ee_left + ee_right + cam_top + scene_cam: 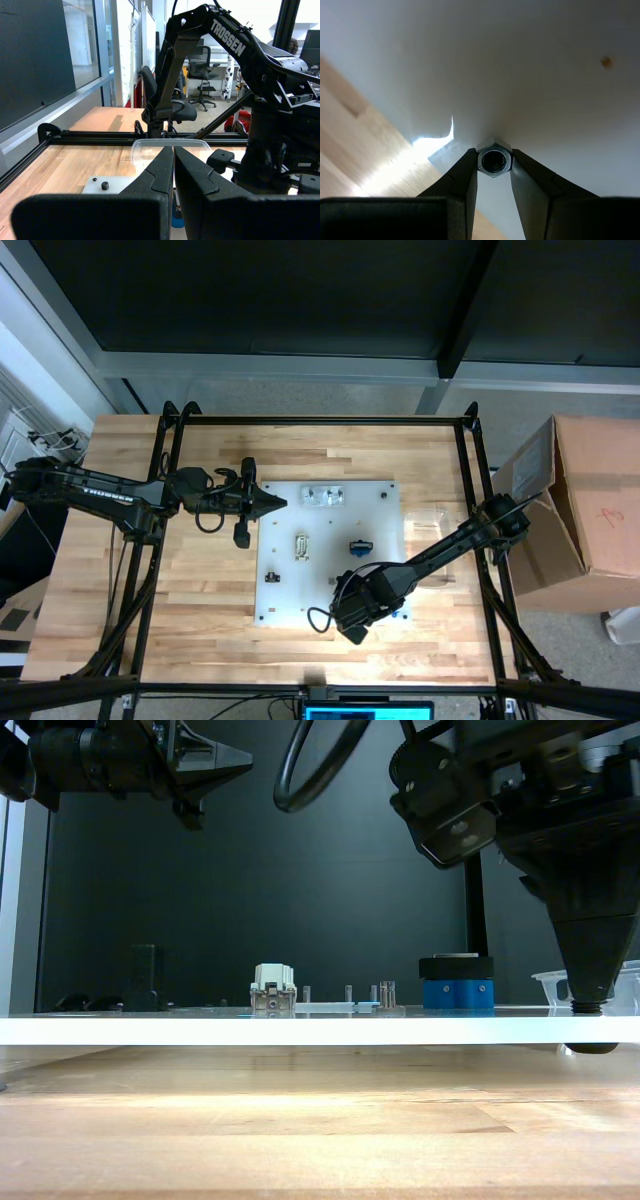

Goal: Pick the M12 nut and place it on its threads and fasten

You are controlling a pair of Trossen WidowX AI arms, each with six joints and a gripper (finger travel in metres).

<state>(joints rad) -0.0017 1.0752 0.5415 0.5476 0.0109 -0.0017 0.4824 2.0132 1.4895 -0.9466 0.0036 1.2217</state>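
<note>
Tapered black right gripper pinches the silver hexagonal M12 nut at its tips, over the smooth white board's near right edge. Whether the nut is on its ribbed stud I cannot tell. Left gripper, pressed together, hovers by the board's far left edge.

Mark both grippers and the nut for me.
Right gripper [588, 992], low view: fingertips, low over the board's [200, 1026] right edge.
Nut [494, 149], right wrist view: rim of its face, held by that gripper.
Left gripper [278, 503], high view: shut fingertips, over the board's left edge.
</note>
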